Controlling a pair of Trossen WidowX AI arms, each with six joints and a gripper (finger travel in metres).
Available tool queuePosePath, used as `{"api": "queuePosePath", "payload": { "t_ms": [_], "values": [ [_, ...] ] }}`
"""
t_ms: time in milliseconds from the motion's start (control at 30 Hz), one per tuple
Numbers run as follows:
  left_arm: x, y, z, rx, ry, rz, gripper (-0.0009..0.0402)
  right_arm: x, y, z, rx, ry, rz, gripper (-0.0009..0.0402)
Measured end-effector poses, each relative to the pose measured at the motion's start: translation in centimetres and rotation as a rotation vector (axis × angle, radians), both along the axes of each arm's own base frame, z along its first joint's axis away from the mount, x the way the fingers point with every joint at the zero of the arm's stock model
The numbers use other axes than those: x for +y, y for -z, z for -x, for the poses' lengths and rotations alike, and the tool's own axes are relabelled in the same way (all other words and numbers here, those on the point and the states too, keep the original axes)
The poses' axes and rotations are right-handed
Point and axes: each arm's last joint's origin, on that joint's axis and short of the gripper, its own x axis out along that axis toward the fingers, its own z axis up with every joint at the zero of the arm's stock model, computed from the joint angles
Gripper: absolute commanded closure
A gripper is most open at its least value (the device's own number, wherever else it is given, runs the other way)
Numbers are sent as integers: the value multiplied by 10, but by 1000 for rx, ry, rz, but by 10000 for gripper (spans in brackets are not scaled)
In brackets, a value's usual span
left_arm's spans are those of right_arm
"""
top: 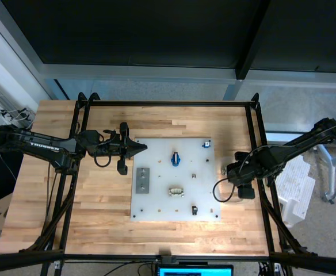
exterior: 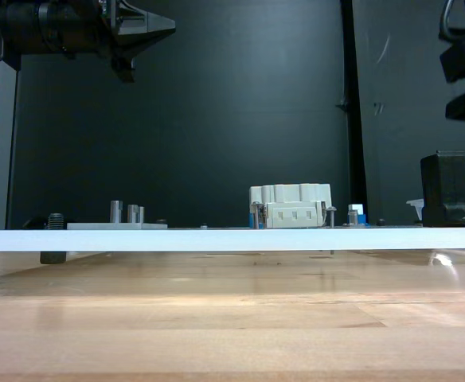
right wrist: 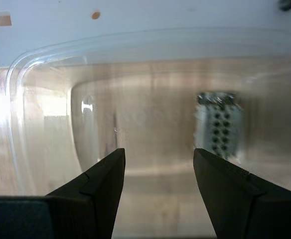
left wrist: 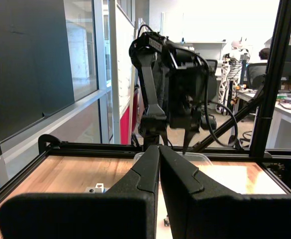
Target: Pick the HAN10E connector and install on the hub
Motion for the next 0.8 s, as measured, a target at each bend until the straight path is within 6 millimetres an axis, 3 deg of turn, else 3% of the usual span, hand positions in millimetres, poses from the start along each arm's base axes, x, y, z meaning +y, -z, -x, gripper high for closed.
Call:
{"api": "queuePosePath", "payload": {
  "t_ms": [267,800],
  "values": [
    [0,0,0,0,0,0,393,-2,-25,5,-10,0,-5,203],
    [0,0,0,0,0,0,393,-4,-25,5,-17,11,30,203]
  ]
}}
